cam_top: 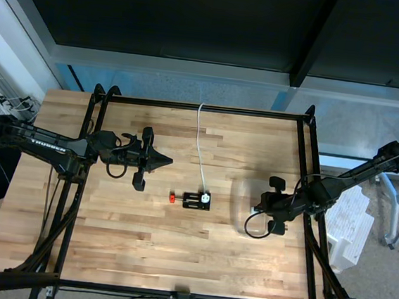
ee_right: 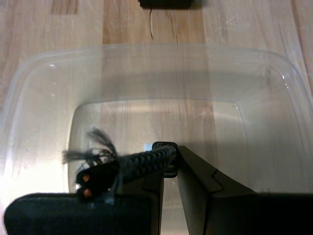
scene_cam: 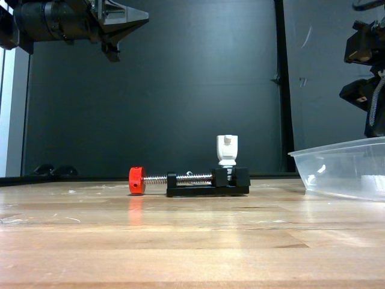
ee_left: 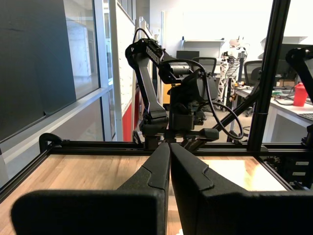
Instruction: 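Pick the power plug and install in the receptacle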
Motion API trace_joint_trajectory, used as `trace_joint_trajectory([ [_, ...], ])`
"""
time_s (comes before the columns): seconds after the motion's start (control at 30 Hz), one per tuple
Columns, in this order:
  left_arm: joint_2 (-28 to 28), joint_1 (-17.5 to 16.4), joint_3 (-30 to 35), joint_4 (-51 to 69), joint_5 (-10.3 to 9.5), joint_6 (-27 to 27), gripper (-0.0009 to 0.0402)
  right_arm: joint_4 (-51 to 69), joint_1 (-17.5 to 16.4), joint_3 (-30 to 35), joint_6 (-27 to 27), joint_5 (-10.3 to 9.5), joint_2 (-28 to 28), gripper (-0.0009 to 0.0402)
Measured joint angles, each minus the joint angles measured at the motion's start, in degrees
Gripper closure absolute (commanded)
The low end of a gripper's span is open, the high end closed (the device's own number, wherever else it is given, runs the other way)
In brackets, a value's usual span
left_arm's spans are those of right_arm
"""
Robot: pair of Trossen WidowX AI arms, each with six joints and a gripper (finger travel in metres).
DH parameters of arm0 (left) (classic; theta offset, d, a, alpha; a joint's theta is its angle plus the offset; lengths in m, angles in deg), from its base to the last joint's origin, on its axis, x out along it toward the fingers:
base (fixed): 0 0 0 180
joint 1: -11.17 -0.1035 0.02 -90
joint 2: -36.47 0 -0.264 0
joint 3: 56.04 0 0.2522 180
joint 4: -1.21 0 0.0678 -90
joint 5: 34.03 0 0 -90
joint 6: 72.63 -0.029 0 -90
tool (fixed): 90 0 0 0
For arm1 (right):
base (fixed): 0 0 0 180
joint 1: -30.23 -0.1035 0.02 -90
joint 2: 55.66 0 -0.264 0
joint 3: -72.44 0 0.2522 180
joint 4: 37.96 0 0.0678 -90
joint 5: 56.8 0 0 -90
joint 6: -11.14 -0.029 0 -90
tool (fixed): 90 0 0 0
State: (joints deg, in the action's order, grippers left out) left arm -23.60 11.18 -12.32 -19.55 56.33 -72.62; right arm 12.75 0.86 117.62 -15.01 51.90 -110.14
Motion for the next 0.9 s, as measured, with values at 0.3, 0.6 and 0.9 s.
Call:
trace_joint_trajectory([
  [0.3, 0.00, 0.00, 0.00, 0.00, 0.00, 0.00, 0.0393, 6.64, 2.32, 6.12, -0.33, 0.07, 2.01, 0.0393],
  [0.6, 0.00, 0.00, -0.02, 0.00, 0.02, 0.00, 0.0393, 6.56, 6.91, 10.05, 2.40, -0.09, 0.26, 0.0393],
  [0.9, 0.00, 0.00, -0.02, 0.00, 0.00, 0.00, 0.0393, 1.44, 12.04, 17.66, 11.10, -1.86, -9.77, 0.0393],
])
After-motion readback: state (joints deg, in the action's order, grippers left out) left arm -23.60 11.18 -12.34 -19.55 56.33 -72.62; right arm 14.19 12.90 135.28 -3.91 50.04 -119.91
